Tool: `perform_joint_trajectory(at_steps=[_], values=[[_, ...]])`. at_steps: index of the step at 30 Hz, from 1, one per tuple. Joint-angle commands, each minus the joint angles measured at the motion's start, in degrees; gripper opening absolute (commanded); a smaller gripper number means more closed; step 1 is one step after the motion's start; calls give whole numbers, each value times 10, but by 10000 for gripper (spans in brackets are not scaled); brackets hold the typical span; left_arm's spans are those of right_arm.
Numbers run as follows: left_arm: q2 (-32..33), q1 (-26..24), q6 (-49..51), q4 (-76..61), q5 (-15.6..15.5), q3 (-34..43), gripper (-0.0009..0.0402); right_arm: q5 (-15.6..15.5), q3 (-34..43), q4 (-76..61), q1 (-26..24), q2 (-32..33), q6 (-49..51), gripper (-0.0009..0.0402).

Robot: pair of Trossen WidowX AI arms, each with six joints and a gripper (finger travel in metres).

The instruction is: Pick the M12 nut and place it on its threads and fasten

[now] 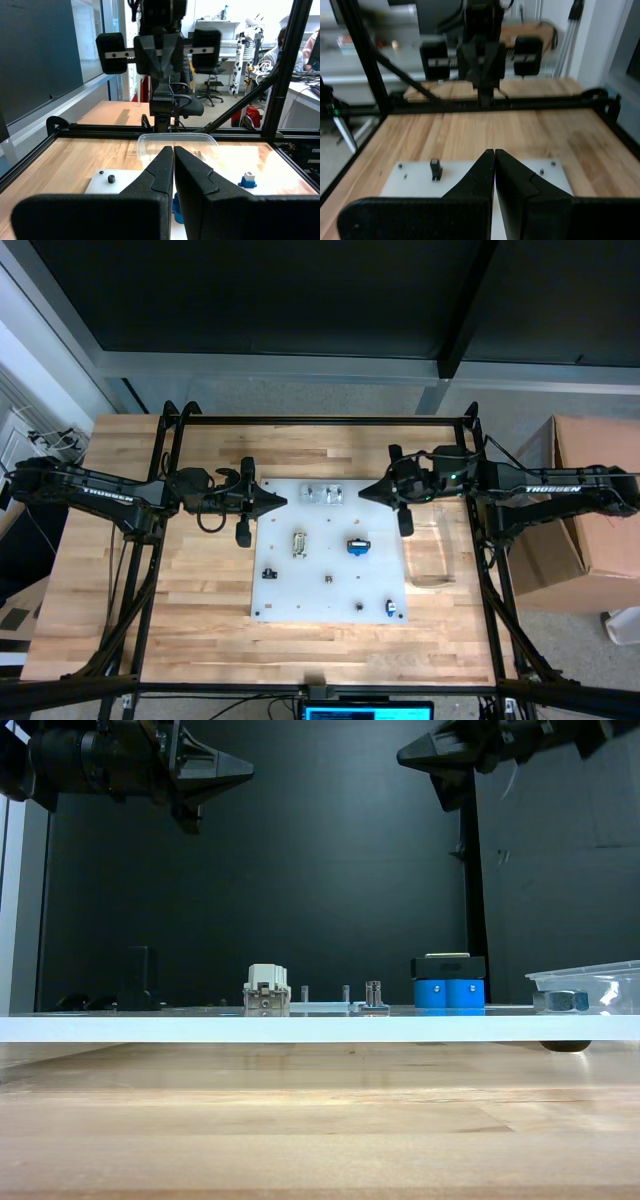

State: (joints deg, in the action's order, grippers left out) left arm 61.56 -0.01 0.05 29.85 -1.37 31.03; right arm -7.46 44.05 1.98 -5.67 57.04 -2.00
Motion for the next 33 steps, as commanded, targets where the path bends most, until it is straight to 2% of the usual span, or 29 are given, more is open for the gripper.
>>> perform_joint_trajectory(at_steps=[1,6,13,17,33], values=[[0,0,0,0,0,0,0,-16,-44,61,-16,-21,-1,0],[0,0,0,0,0,0,0,-3,-101,164,-16,-31,-6,0],[0,0,0,0,0,0,0,10,-128,204,-12,-30,-20,0],[0,0,0,0,0,0,0,38,-128,211,15,-30,-15,0],[0,0,0,0,0,0,0,45,-157,230,26,-30,-6,0]])
